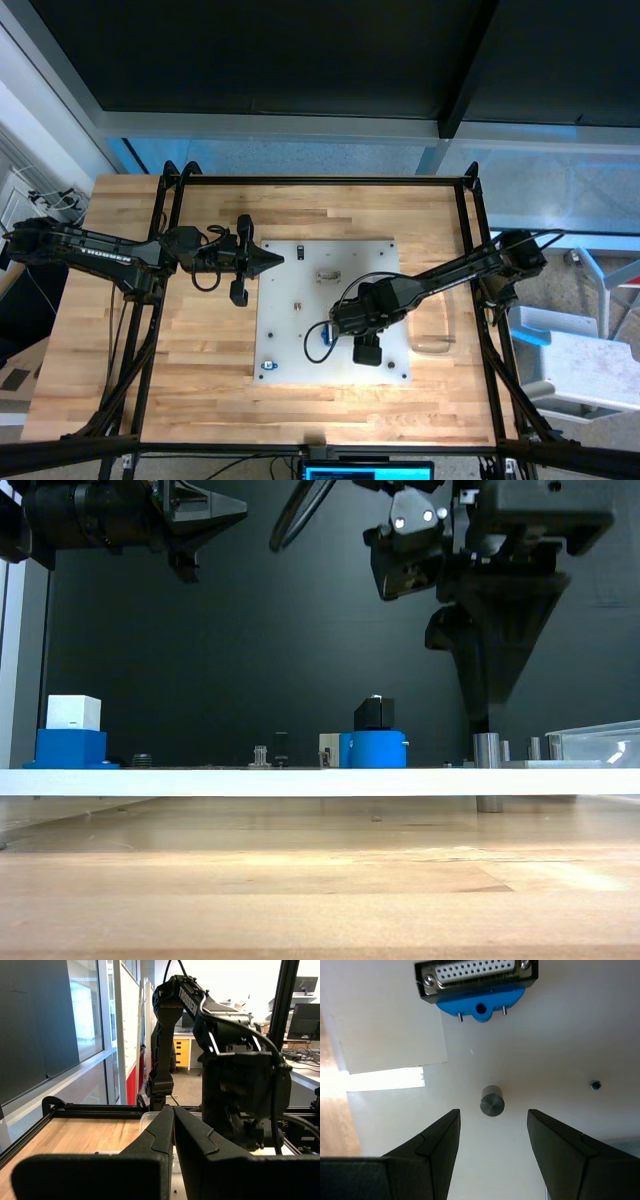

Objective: Pick the 16mm cylinder and place it in the taskboard

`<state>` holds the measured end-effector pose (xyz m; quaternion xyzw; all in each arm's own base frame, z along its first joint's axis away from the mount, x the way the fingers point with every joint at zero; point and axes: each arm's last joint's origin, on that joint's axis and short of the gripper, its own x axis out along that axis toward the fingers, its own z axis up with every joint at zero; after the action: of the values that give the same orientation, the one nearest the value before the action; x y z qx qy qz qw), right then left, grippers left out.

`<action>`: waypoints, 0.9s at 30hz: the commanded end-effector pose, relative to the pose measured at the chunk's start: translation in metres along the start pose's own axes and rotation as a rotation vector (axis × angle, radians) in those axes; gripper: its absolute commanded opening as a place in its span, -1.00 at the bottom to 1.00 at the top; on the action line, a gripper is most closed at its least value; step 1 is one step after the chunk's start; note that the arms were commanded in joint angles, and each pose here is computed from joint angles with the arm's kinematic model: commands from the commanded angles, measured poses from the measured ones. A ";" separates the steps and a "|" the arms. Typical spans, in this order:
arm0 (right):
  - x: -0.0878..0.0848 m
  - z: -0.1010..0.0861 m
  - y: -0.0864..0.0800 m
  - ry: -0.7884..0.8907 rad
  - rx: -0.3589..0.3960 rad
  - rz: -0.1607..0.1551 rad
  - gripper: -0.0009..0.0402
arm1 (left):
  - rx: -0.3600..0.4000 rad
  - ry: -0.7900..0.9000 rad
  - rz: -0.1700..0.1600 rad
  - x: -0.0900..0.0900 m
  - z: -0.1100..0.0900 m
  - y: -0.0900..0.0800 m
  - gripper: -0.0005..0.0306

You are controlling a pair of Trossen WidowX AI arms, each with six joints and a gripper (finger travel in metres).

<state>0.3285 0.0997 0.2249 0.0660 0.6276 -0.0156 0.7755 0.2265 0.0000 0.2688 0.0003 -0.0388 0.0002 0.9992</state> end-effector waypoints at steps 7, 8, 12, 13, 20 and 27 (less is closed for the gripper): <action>-0.017 -0.006 -0.003 -0.011 0.000 0.003 -0.06 | 0.000 0.000 0.000 0.000 0.000 0.000 -0.96; -0.019 -0.007 -0.003 -0.015 0.000 0.005 -0.05 | 0.000 0.000 0.000 0.000 0.000 0.000 -0.96; -0.023 -0.009 -0.004 -0.014 0.000 0.005 -0.06 | 0.000 0.000 0.000 0.000 0.000 0.000 -0.96; -0.024 -0.009 -0.004 -0.012 0.000 0.004 -0.05 | 0.000 0.000 0.000 0.000 0.000 0.000 -0.96; -0.024 -0.010 -0.004 -0.005 0.000 0.001 -0.06 | 0.000 0.000 0.000 0.000 0.000 0.000 -0.96; -0.024 -0.010 -0.005 -0.005 0.000 0.001 -0.06 | 0.000 0.000 0.000 0.000 0.000 0.000 -0.96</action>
<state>0.3135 0.0950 0.2460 0.0664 0.6258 -0.0155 0.7770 0.2265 0.0000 0.2689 0.0003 -0.0390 0.0000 0.9992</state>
